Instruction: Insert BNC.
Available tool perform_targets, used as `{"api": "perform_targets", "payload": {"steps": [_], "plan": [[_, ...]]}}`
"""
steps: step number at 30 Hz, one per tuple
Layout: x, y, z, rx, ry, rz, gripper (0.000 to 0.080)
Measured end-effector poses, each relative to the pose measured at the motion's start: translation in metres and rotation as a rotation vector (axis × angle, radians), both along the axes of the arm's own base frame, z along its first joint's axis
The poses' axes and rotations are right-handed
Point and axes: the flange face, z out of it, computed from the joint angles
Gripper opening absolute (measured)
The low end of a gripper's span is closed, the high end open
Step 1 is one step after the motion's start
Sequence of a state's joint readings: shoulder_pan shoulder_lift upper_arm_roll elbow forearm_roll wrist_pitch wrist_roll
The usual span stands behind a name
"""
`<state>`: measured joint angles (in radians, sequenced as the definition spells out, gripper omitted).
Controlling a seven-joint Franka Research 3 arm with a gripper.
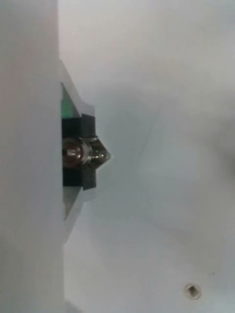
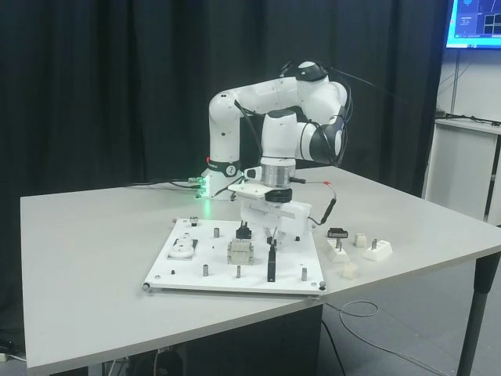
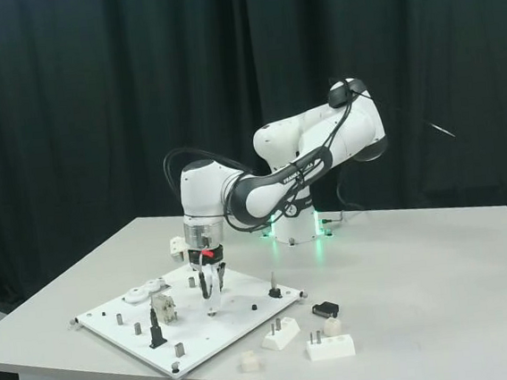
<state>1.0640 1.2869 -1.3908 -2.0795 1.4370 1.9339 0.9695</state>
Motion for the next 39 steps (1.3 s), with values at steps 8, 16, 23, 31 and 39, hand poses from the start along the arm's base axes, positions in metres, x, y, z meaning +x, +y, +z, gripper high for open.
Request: {"api": "perform_targets", "payload": {"steps": [8, 16, 23, 31, 39], "plan": [[0.0, -0.0008, 0.0, -0.002, 0.004, 0.115, 0.0121], [0.0004, -0.0017, 0.0, -0.003, 0.009, 0.203, 0.0121], [0.0007, -0.0017, -0.0001, -0.005, 0.011, 0.259, 0.0121], [0.0009, -0.0016, -0.0001, -0.008, 0.014, 0.336, 0.0121], [0.0012, -0.0021, -0.0001, -0.009, 0.018, 0.442, 0.0121]]}}
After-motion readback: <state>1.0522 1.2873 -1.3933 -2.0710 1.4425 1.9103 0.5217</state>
